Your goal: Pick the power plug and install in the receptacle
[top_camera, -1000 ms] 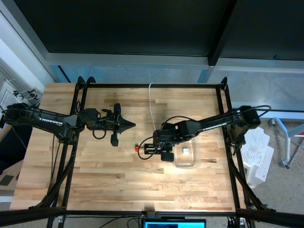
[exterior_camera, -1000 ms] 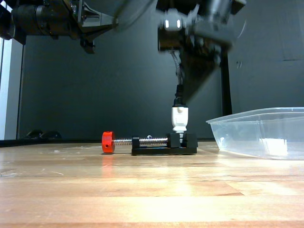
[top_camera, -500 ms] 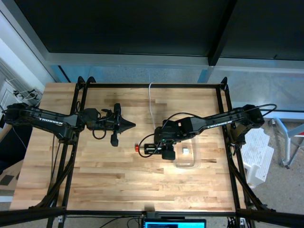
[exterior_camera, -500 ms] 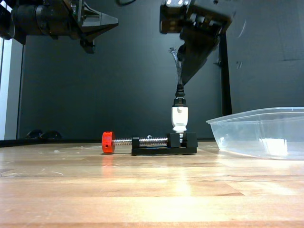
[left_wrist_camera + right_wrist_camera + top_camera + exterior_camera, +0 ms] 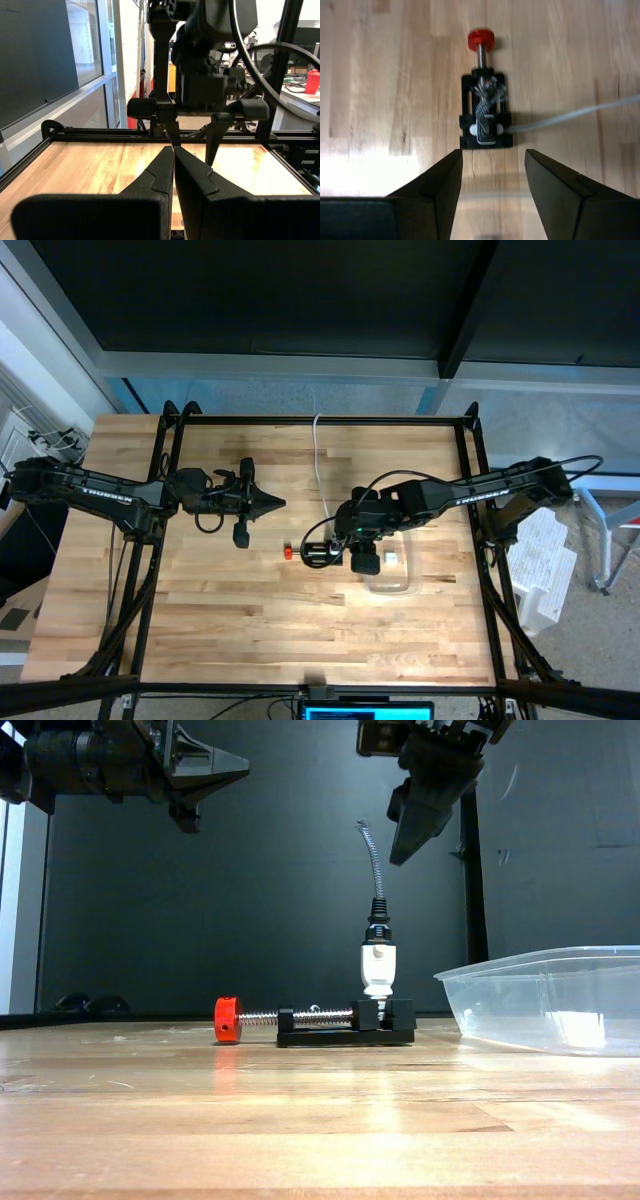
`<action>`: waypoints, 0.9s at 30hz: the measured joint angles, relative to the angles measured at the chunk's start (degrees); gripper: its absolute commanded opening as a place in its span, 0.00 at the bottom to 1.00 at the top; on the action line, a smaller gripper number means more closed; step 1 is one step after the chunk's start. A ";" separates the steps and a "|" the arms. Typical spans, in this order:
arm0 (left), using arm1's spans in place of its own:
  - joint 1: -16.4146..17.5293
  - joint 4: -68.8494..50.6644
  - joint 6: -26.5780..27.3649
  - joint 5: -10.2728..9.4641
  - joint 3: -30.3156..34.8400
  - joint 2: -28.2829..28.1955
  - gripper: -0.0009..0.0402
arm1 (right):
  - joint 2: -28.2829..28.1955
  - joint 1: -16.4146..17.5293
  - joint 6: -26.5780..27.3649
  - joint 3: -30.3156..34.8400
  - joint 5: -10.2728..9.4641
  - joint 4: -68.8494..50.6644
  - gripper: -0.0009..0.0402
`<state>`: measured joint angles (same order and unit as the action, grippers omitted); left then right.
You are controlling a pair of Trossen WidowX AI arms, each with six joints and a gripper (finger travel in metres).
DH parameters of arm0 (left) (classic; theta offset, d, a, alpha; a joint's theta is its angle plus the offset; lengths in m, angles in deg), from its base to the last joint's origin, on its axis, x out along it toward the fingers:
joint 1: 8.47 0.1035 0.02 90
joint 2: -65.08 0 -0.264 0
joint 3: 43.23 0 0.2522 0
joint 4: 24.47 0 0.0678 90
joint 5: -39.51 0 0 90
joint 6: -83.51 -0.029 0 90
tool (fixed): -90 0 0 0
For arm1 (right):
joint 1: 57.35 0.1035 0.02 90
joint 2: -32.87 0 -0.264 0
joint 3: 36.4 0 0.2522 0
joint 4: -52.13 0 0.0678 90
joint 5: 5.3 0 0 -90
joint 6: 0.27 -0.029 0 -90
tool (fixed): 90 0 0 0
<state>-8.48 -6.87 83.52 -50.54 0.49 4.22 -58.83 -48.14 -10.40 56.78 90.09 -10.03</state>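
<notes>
The power plug [image 5: 377, 920] is a small black block with a grey braided stub curving up from it. It stands upright in the white receptacle [image 5: 378, 968], which sits in a black clamp [image 5: 345, 1023] with a red knob [image 5: 227, 1019]. My right gripper [image 5: 400, 838] hangs open and empty, above the plug and slightly to its right. In the right wrist view the plug [image 5: 485, 125] lies beyond the spread fingers [image 5: 440, 190]. My left gripper [image 5: 268, 503] hovers shut at the left, well away from the clamp [image 5: 320, 554].
A clear plastic tray [image 5: 400, 590] lies just right of the clamp and holds a small white cube [image 5: 392, 558]. A thin white cable [image 5: 319, 455] runs from the fixture to the table's far edge. A black frame rail [image 5: 320, 421] borders the table.
My right gripper has risen off the plug and shifted right toward the tray, open. The plug stays upright in the receptacle. The left arm has not moved.
</notes>
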 measured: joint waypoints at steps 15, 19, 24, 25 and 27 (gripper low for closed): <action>0.00 0.00 0.00 0.00 0.00 0.00 0.02 | 21.35 -3.67 1.38 -22.75 2.80 33.81 0.02; 0.00 0.00 0.00 0.02 0.00 0.00 0.02 | 25.09 -4.76 5.66 -28.26 2.56 44.52 0.02; 0.00 0.00 0.00 0.00 0.00 0.00 0.02 | 28.87 -5.49 6.14 -34.99 2.54 55.74 0.02; 0.00 0.00 0.00 0.00 -0.02 0.00 0.02 | 29.49 -5.51 6.01 -36.22 2.54 57.29 0.02; 0.00 0.02 0.00 0.02 0.00 0.00 0.02 | 30.73 -5.53 5.97 -38.51 2.56 60.26 0.02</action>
<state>-8.48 -6.85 83.52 -50.52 0.49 4.22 -28.10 -53.67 -4.44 18.26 92.65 50.23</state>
